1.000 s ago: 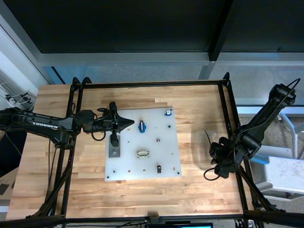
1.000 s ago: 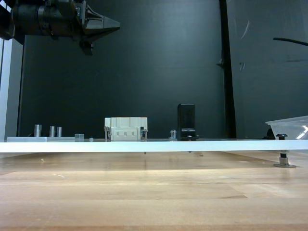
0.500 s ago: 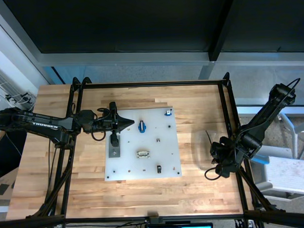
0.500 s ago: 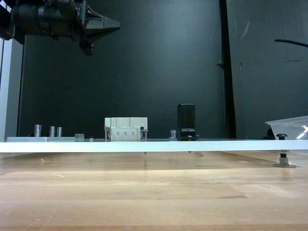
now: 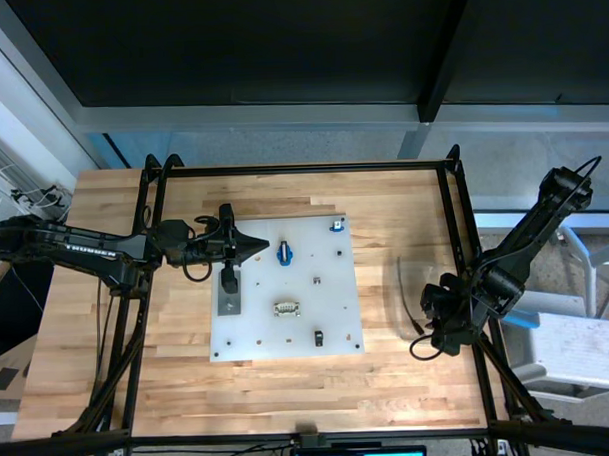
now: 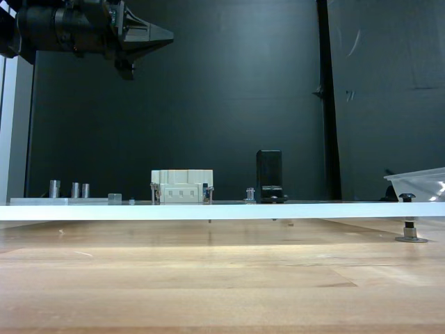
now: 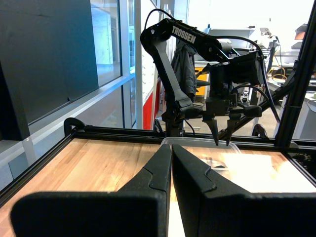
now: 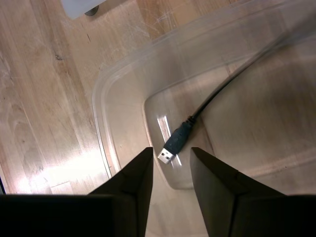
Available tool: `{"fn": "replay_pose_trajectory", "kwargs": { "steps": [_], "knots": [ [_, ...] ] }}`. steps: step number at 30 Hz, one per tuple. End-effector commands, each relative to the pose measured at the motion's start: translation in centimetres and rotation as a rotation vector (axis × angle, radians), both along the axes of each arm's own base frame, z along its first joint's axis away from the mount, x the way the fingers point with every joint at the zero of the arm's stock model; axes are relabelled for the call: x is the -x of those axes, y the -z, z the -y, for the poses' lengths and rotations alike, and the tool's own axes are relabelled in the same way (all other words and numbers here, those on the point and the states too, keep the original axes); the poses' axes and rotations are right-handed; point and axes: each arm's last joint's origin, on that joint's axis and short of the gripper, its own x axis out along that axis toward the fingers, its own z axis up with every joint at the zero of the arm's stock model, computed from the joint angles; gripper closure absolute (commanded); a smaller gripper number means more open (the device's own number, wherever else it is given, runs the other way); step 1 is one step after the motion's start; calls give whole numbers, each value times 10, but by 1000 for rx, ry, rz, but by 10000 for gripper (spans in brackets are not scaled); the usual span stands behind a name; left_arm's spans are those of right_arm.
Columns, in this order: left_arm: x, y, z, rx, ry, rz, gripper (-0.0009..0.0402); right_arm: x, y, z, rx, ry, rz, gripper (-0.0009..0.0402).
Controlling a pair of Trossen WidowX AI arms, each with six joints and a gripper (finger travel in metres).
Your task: Remove the USB connector from the USB hub and place in the container
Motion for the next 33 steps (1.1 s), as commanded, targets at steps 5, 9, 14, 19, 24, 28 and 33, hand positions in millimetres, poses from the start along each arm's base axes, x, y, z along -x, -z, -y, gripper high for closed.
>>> {"fn": "replay_pose_trajectory", "kwargs": {
  "steps": [5,9,14,19,24,28,33],
  "knots": [
    [0,0,0,0,0,1,392,0,0,0,0,1,0,251],
    [0,0,0,0,0,0,392,0,0,0,-5,11,-1,246],
    [0,0,0,0,0,1,392,0,0,0,-6,14,-2,247],
    [0,0,0,0,0,1,392,0,0,0,-6,14,-2,248],
    [0,0,0,0,0,1,392,0,0,0,-6,13,-2,247],
    [0,0,0,0,0,1,392,0,0,0,-6,14,-1,248],
    [0,0,0,0,0,0,392,0,0,0,-7,17,-2,248]
  ]
}}
